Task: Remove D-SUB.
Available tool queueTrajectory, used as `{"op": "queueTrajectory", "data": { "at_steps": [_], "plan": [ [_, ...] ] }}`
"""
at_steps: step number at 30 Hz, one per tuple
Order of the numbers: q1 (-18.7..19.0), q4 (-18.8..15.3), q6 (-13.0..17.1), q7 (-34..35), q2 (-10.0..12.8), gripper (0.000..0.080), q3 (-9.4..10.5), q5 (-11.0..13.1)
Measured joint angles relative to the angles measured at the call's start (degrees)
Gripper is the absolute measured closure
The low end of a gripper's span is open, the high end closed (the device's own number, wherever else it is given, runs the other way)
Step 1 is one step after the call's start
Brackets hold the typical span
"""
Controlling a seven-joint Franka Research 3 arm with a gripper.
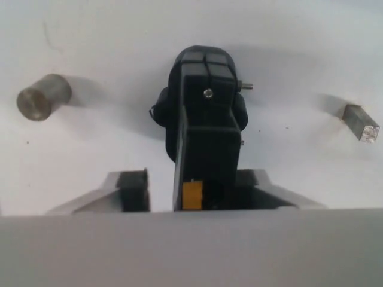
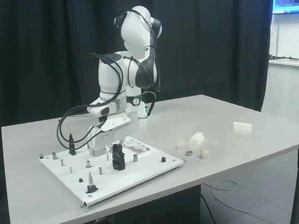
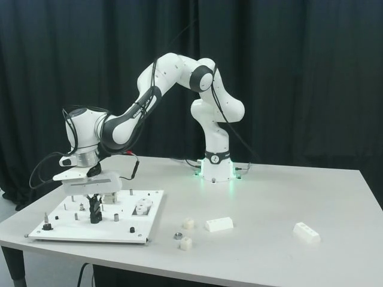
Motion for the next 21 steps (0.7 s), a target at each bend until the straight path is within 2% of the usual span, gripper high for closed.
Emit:
{"op": "queueTrajectory", "data": {
  "at_steps": [3,4,21],
  "plan": [
    [0.0,0.4,0.0,0.0,0.2,0.0472,-0.17,0.0],
    [-0.1,0.6,-0.2,0.0,0.3,0.0636,-0.18,0.1],
    [-0.6,4.4,-2.4,-1.1,0.6,0.0646,-0.31,0.1]
  ]
}}
